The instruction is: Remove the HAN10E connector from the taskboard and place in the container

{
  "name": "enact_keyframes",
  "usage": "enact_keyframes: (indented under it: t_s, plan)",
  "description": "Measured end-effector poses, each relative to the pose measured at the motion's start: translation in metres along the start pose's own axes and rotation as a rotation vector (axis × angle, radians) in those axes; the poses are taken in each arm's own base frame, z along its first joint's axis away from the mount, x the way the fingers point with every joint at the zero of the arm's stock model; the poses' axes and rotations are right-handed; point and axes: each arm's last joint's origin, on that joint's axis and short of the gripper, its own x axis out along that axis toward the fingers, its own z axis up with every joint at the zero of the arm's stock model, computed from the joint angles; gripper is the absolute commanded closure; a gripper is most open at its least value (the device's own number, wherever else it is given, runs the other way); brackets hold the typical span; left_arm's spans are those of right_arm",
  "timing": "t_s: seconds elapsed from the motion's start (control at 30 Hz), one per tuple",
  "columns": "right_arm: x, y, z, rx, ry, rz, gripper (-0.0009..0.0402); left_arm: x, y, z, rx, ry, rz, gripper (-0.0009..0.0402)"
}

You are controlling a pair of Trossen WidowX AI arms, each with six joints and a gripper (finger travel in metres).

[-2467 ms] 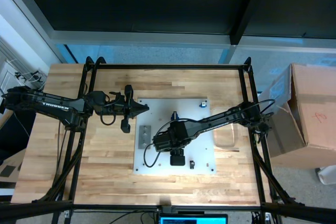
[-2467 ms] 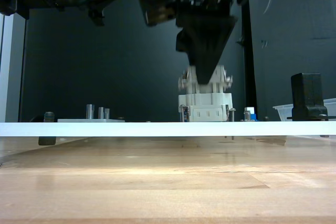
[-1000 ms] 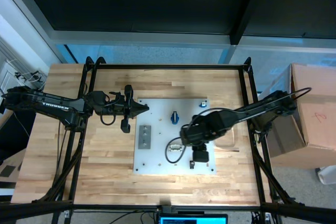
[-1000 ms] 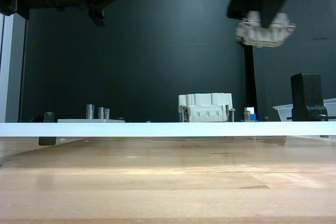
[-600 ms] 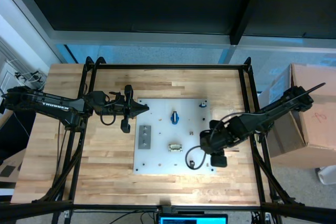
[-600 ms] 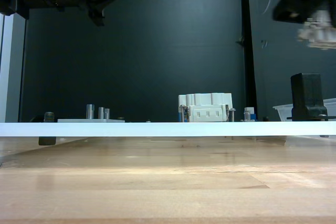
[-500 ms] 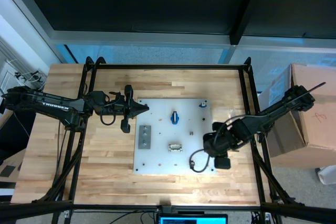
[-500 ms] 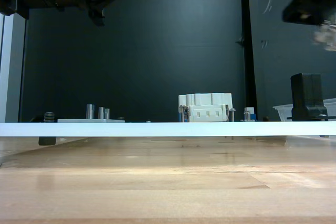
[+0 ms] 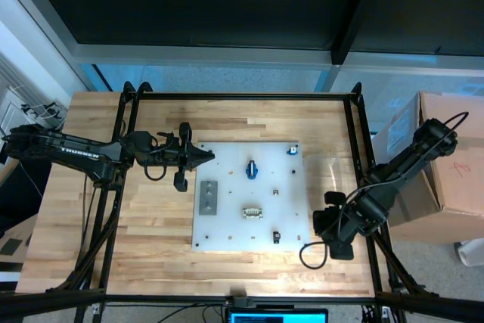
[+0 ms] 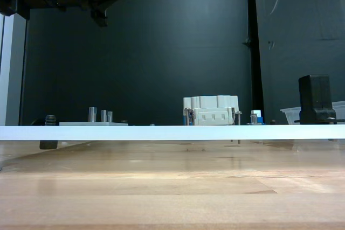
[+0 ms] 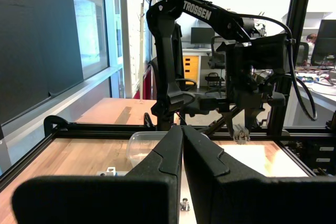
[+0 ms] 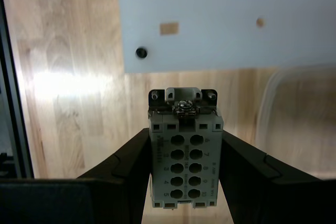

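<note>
The HAN10E connector (image 12: 184, 150), a grey block with numbered holes, is held off the board between the black fingers (image 12: 131, 166) of my right gripper (image 12: 184, 182). In the high view this right gripper (image 9: 327, 223) hangs just past the white taskboard's (image 9: 227, 225) right edge, near its front corner. The connector's grey base (image 10: 211, 111) stays seated on the board. The clear container's rim (image 12: 268, 108) shows beside the held connector. My left gripper (image 9: 208, 155) hovers shut and holding nothing over the board's far left corner, with its fingers (image 11: 168, 150) pressed together.
A black block (image 10: 315, 99) stands on the board's right side, with the clear container (image 10: 288, 114) behind it. A grey plate with pins (image 9: 207, 197) and a blue part (image 9: 252, 169) sit on the board. A black frame rail (image 9: 363, 156) runs along the right side.
My right gripper lifted the connector off its base, then carried it right and toward the near edge, past the board's edge and out of the low view. The left arm stayed still.
</note>
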Motion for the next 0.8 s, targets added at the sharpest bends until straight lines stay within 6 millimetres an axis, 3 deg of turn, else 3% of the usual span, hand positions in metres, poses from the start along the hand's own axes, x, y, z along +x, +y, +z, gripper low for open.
enact_keyframes:
  t_s: [0.33, 0.53, 0.8]
  plan:
    - [-0.002, 0.009, -0.018, -0.025, 0.026, -0.026, 0.0393, 0.000, 0.000, 0.000, 0.000, 0.000, 0.000, 0.0393]
    - [0.008, 0.007, -0.030, -0.010, 0.044, -0.060, 0.0393, 0.000, 0.000, 0.000, 0.000, 0.000, 0.000, 0.0393]
    - [0.014, 0.007, -0.031, -0.011, 0.032, -0.046, 0.0393, 0.000, 0.000, 0.000, 0.000, 0.000, 0.000, 0.0393]
